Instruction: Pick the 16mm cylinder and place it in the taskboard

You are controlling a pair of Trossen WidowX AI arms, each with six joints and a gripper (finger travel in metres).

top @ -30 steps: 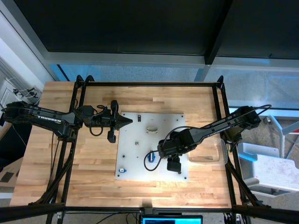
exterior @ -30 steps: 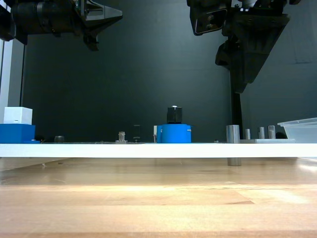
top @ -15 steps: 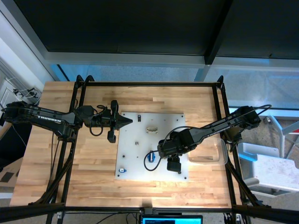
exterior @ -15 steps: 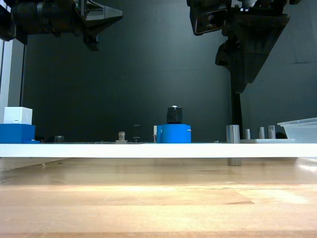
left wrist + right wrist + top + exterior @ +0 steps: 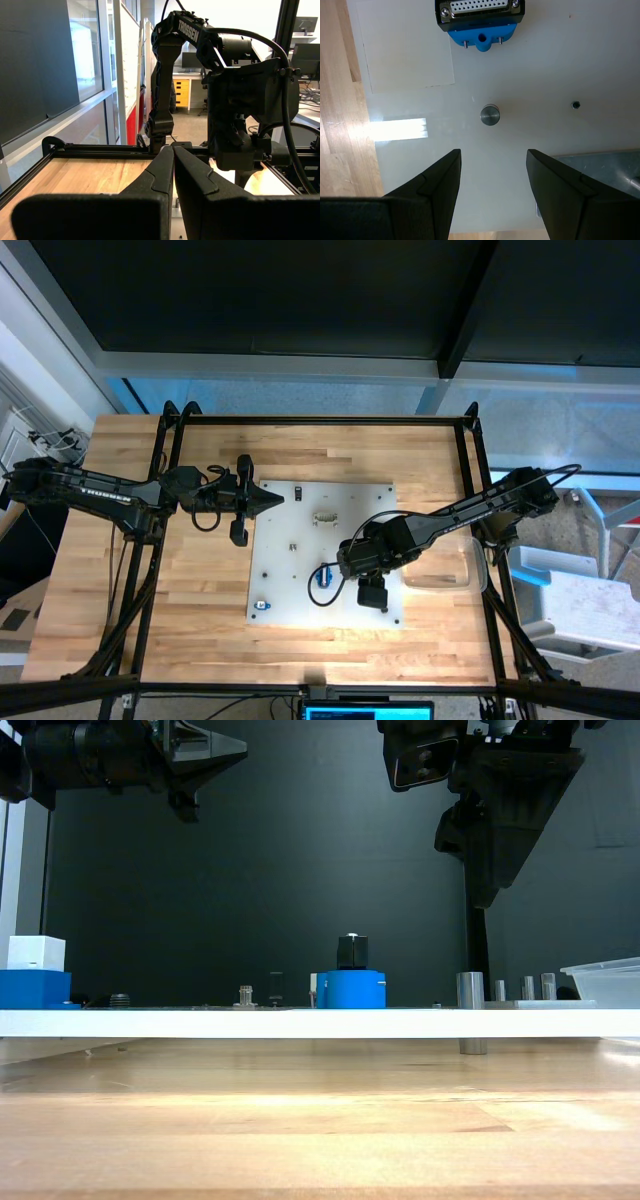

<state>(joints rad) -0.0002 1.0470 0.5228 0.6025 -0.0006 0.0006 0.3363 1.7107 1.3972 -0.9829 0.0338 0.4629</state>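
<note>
The 16mm cylinder [image 5: 490, 115] stands upright in a hole of the white taskboard [image 5: 545, 60], its round metal top facing up. In the low view the cylinder [image 5: 470, 991] passes through the taskboard [image 5: 200, 1022] and pokes out underneath. My right gripper [image 5: 492, 155] hangs open straight above it, apart from it, with nothing between its fingers. From the low view, the right gripper [image 5: 480, 898] sits well above the peg. My left gripper [image 5: 173, 150] is shut and empty, held high over the board's left edge [image 5: 266, 498].
A blue connector [image 5: 480, 37] lies on the board near the cylinder. A blue mount [image 5: 355, 988] with a black cap stands mid-board. Three small pegs [image 5: 527, 987] and a clear plastic tray [image 5: 445, 575] sit to the right. A blue-and-white block [image 5: 30, 975] stands at the left.
</note>
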